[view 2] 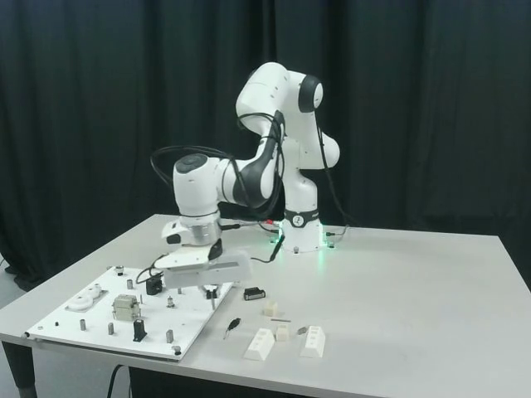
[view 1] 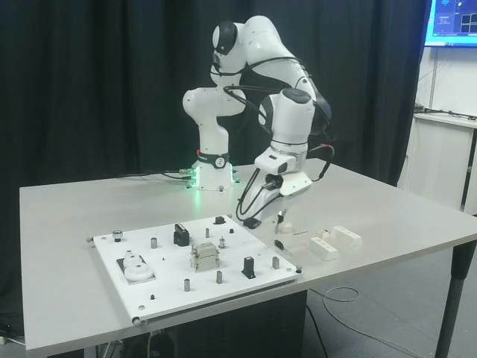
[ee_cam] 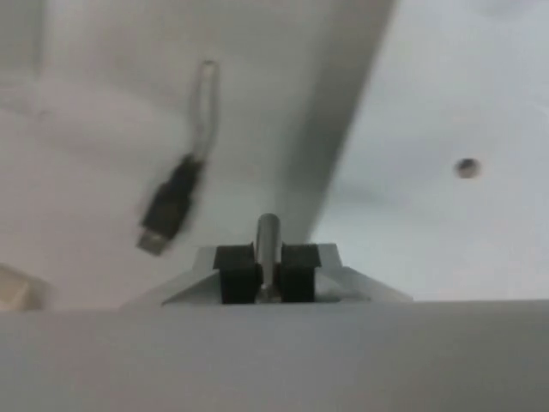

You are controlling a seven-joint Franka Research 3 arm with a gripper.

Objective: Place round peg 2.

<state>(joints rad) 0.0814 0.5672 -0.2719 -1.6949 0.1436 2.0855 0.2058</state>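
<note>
The gripper [ee_cam: 267, 273] is closed on a grey peg [ee_cam: 268, 242], held above the edge of the white board [view 1: 223, 287], apparently clear of it, near a black plug [ee_cam: 170, 206].

1. Your arm [view 1: 253, 52] is white, with black bands at its joints.
2. Its base ring glows green [view 1: 195, 176].
3. The worktop [view 2: 415, 290] is plain grey.
4. The board [view 1: 168, 280] on it is white, dotted with small grey pegs and a few black parts.
5. You'll see black fingers [ee_cam: 237, 273] on the claw [ee_cam: 268, 275], with a grey peg [ee_cam: 268, 236] between them.
6. The plug [ee_cam: 169, 206] lying on the worktop is black.
7. The three blocks [view 2: 282, 340] near the worktop's edge are white.
8. The curtain [view 2: 99, 99] behind everything is black, without pattern.
9. The cables [view 1: 257, 194] along the arm are black.
</note>
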